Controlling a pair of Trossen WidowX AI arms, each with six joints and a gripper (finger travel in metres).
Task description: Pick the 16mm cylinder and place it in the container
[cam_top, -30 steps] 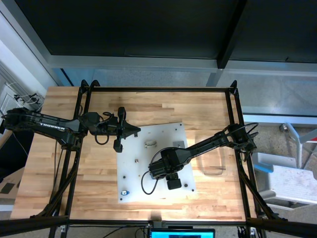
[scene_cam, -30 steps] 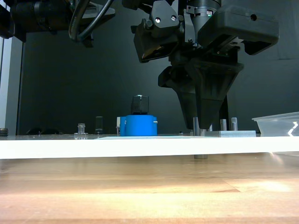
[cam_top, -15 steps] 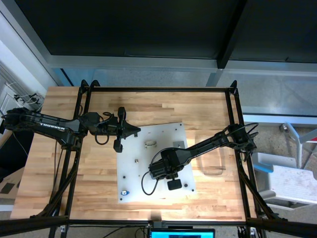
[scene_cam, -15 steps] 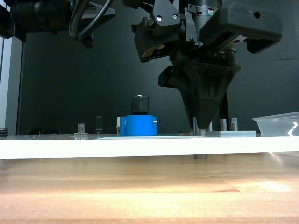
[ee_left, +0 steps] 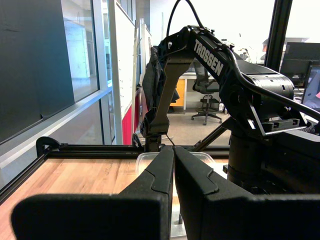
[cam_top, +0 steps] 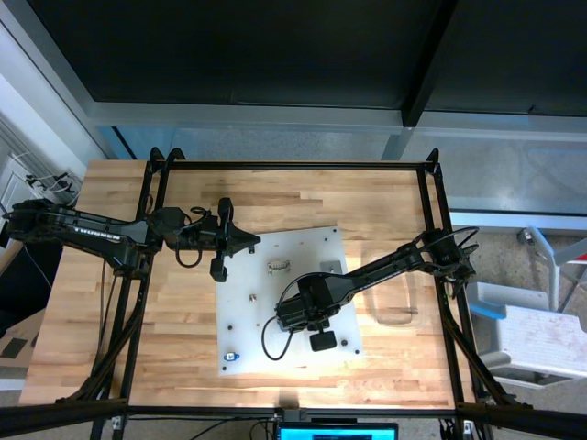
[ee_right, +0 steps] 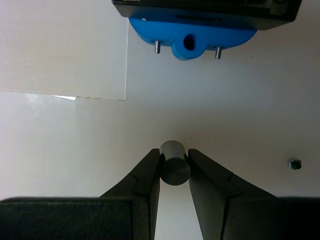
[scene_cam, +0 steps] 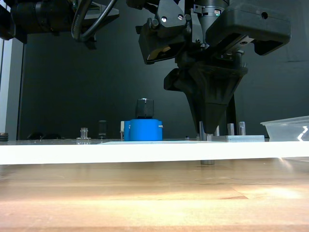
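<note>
The 16mm cylinder (ee_right: 174,164), a short grey metal peg, stands upright on the white board (ee_right: 65,130). My right gripper (ee_right: 173,159) is shut on it, one finger touching each side. In the low view the right gripper (scene_cam: 207,133) points straight down with its tips at the board and the cylinder (scene_cam: 202,130) showing beside them. From above, the right gripper (cam_top: 319,335) hides the peg. The container (cam_top: 394,295), a clear tub, sits on the wood right of the board, its container rim (scene_cam: 287,124) visible at low level. My left gripper (cam_top: 220,266) is parked at the board's far-left corner, shut and empty.
A blue part with a black top (scene_cam: 142,129) stands on the board behind the right gripper, also a blue part (ee_right: 190,37) in the right wrist view. A grey metal block (cam_top: 330,267) and two thin pegs (scene_cam: 236,128) are near. A small blue piece (cam_top: 230,356) lies front-left.
The right gripper's fingers have drawn in around the cylinder and settled slightly. The left arm has not moved.
</note>
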